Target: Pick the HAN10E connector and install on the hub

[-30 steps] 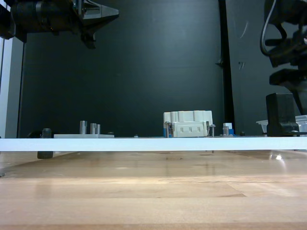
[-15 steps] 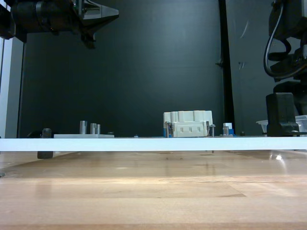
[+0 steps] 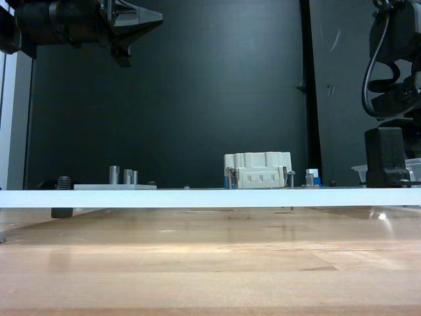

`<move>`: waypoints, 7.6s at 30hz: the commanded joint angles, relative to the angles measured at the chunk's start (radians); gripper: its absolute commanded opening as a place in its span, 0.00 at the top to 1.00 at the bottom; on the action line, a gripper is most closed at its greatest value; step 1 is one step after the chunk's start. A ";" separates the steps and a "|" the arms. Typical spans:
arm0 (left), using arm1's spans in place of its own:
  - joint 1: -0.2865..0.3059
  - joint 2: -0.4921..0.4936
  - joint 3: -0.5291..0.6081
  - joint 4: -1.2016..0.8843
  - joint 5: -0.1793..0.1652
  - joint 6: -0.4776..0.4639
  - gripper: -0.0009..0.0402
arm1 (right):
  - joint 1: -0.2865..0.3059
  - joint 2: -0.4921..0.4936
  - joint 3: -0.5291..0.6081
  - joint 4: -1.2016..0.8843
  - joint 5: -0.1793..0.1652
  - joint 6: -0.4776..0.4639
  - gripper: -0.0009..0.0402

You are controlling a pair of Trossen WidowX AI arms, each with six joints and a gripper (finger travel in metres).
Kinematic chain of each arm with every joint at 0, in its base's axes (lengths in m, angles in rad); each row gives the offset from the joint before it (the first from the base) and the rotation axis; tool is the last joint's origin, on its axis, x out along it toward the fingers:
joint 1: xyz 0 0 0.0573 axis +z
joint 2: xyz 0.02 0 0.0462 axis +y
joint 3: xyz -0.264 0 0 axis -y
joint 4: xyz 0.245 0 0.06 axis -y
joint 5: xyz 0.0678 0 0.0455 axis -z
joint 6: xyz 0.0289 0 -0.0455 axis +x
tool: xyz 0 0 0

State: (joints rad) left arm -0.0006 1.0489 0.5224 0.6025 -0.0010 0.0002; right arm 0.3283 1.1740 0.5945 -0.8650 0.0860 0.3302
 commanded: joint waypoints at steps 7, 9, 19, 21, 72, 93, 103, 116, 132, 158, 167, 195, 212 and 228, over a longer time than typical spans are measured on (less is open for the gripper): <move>0.000 0.000 0.000 0.000 0.000 0.000 0.98 | 0.002 0.000 -0.022 0.015 0.000 0.014 0.33; 0.000 0.000 0.000 0.000 0.000 0.000 0.98 | 0.002 0.000 -0.024 0.016 0.000 0.021 0.36; 0.000 0.000 0.000 0.000 0.000 0.000 0.98 | 0.002 0.000 -0.024 0.015 0.000 0.022 0.58; 0.000 0.000 0.000 0.000 0.000 0.000 0.98 | 0.002 0.000 -0.024 0.014 0.000 0.022 0.65; 0.000 0.000 0.000 0.000 0.000 0.000 0.98 | 0.000 0.401 0.712 -0.295 -0.008 0.059 0.95; 0.000 0.000 0.000 0.000 0.000 0.000 0.98 | -0.023 0.788 1.118 -0.296 -0.008 0.045 0.95; 0.000 0.000 0.000 0.000 0.000 0.000 0.98 | -0.034 0.859 1.196 -0.303 -0.008 0.020 0.95; 0.000 0.000 0.000 0.001 0.000 0.000 0.98 | -0.039 0.903 1.234 -0.300 -0.007 0.020 0.95; 0.000 0.000 0.000 0.000 0.000 0.000 0.98 | -0.043 0.938 1.246 -0.304 0.000 0.001 0.95; 0.000 0.000 0.000 0.000 0.000 0.000 0.98 | -0.043 0.961 1.206 -0.256 0.001 -0.028 0.95; 0.000 0.000 0.000 0.000 0.000 0.000 0.98 | -0.042 0.961 1.206 -0.252 0.001 -0.028 0.94; 0.000 0.000 0.000 0.000 0.000 0.000 0.98 | -0.033 0.905 1.205 -0.257 0.000 -0.020 0.31; 0.000 0.000 0.000 0.000 0.000 0.000 0.98 | -0.031 0.614 0.945 -0.083 0.000 -0.024 0.30; 0.000 0.000 0.000 0.000 0.000 0.000 0.98 | -0.097 0.314 0.617 0.402 0.028 -0.131 0.79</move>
State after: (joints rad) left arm -0.0006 1.0489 0.5228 0.6025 -0.0006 0.0002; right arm 0.2401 1.5196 1.2488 -0.5274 0.0982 0.2276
